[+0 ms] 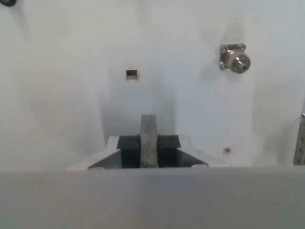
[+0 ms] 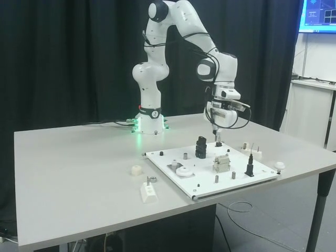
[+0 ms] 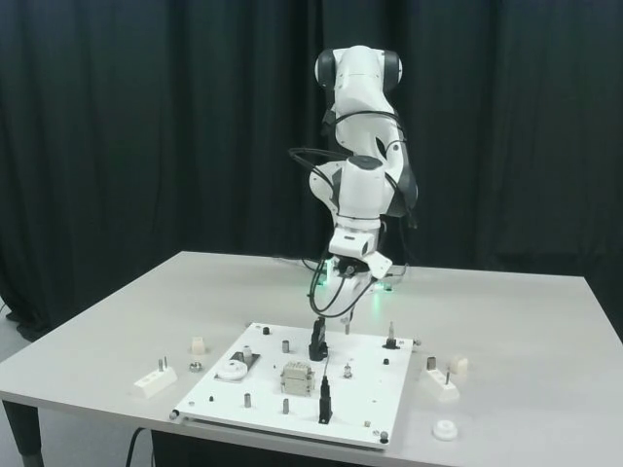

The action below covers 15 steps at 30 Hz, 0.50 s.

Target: Insert square peg 2.

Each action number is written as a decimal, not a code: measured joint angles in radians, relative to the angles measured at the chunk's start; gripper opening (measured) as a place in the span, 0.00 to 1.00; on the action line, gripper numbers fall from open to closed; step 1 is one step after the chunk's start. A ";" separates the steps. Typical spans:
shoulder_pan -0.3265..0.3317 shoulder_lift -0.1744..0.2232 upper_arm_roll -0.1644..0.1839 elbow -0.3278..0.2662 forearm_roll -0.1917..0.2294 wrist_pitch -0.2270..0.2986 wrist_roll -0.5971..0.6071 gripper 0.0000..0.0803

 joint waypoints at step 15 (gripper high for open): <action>-0.003 0.012 0.004 -0.013 0.007 0.032 0.000 0.09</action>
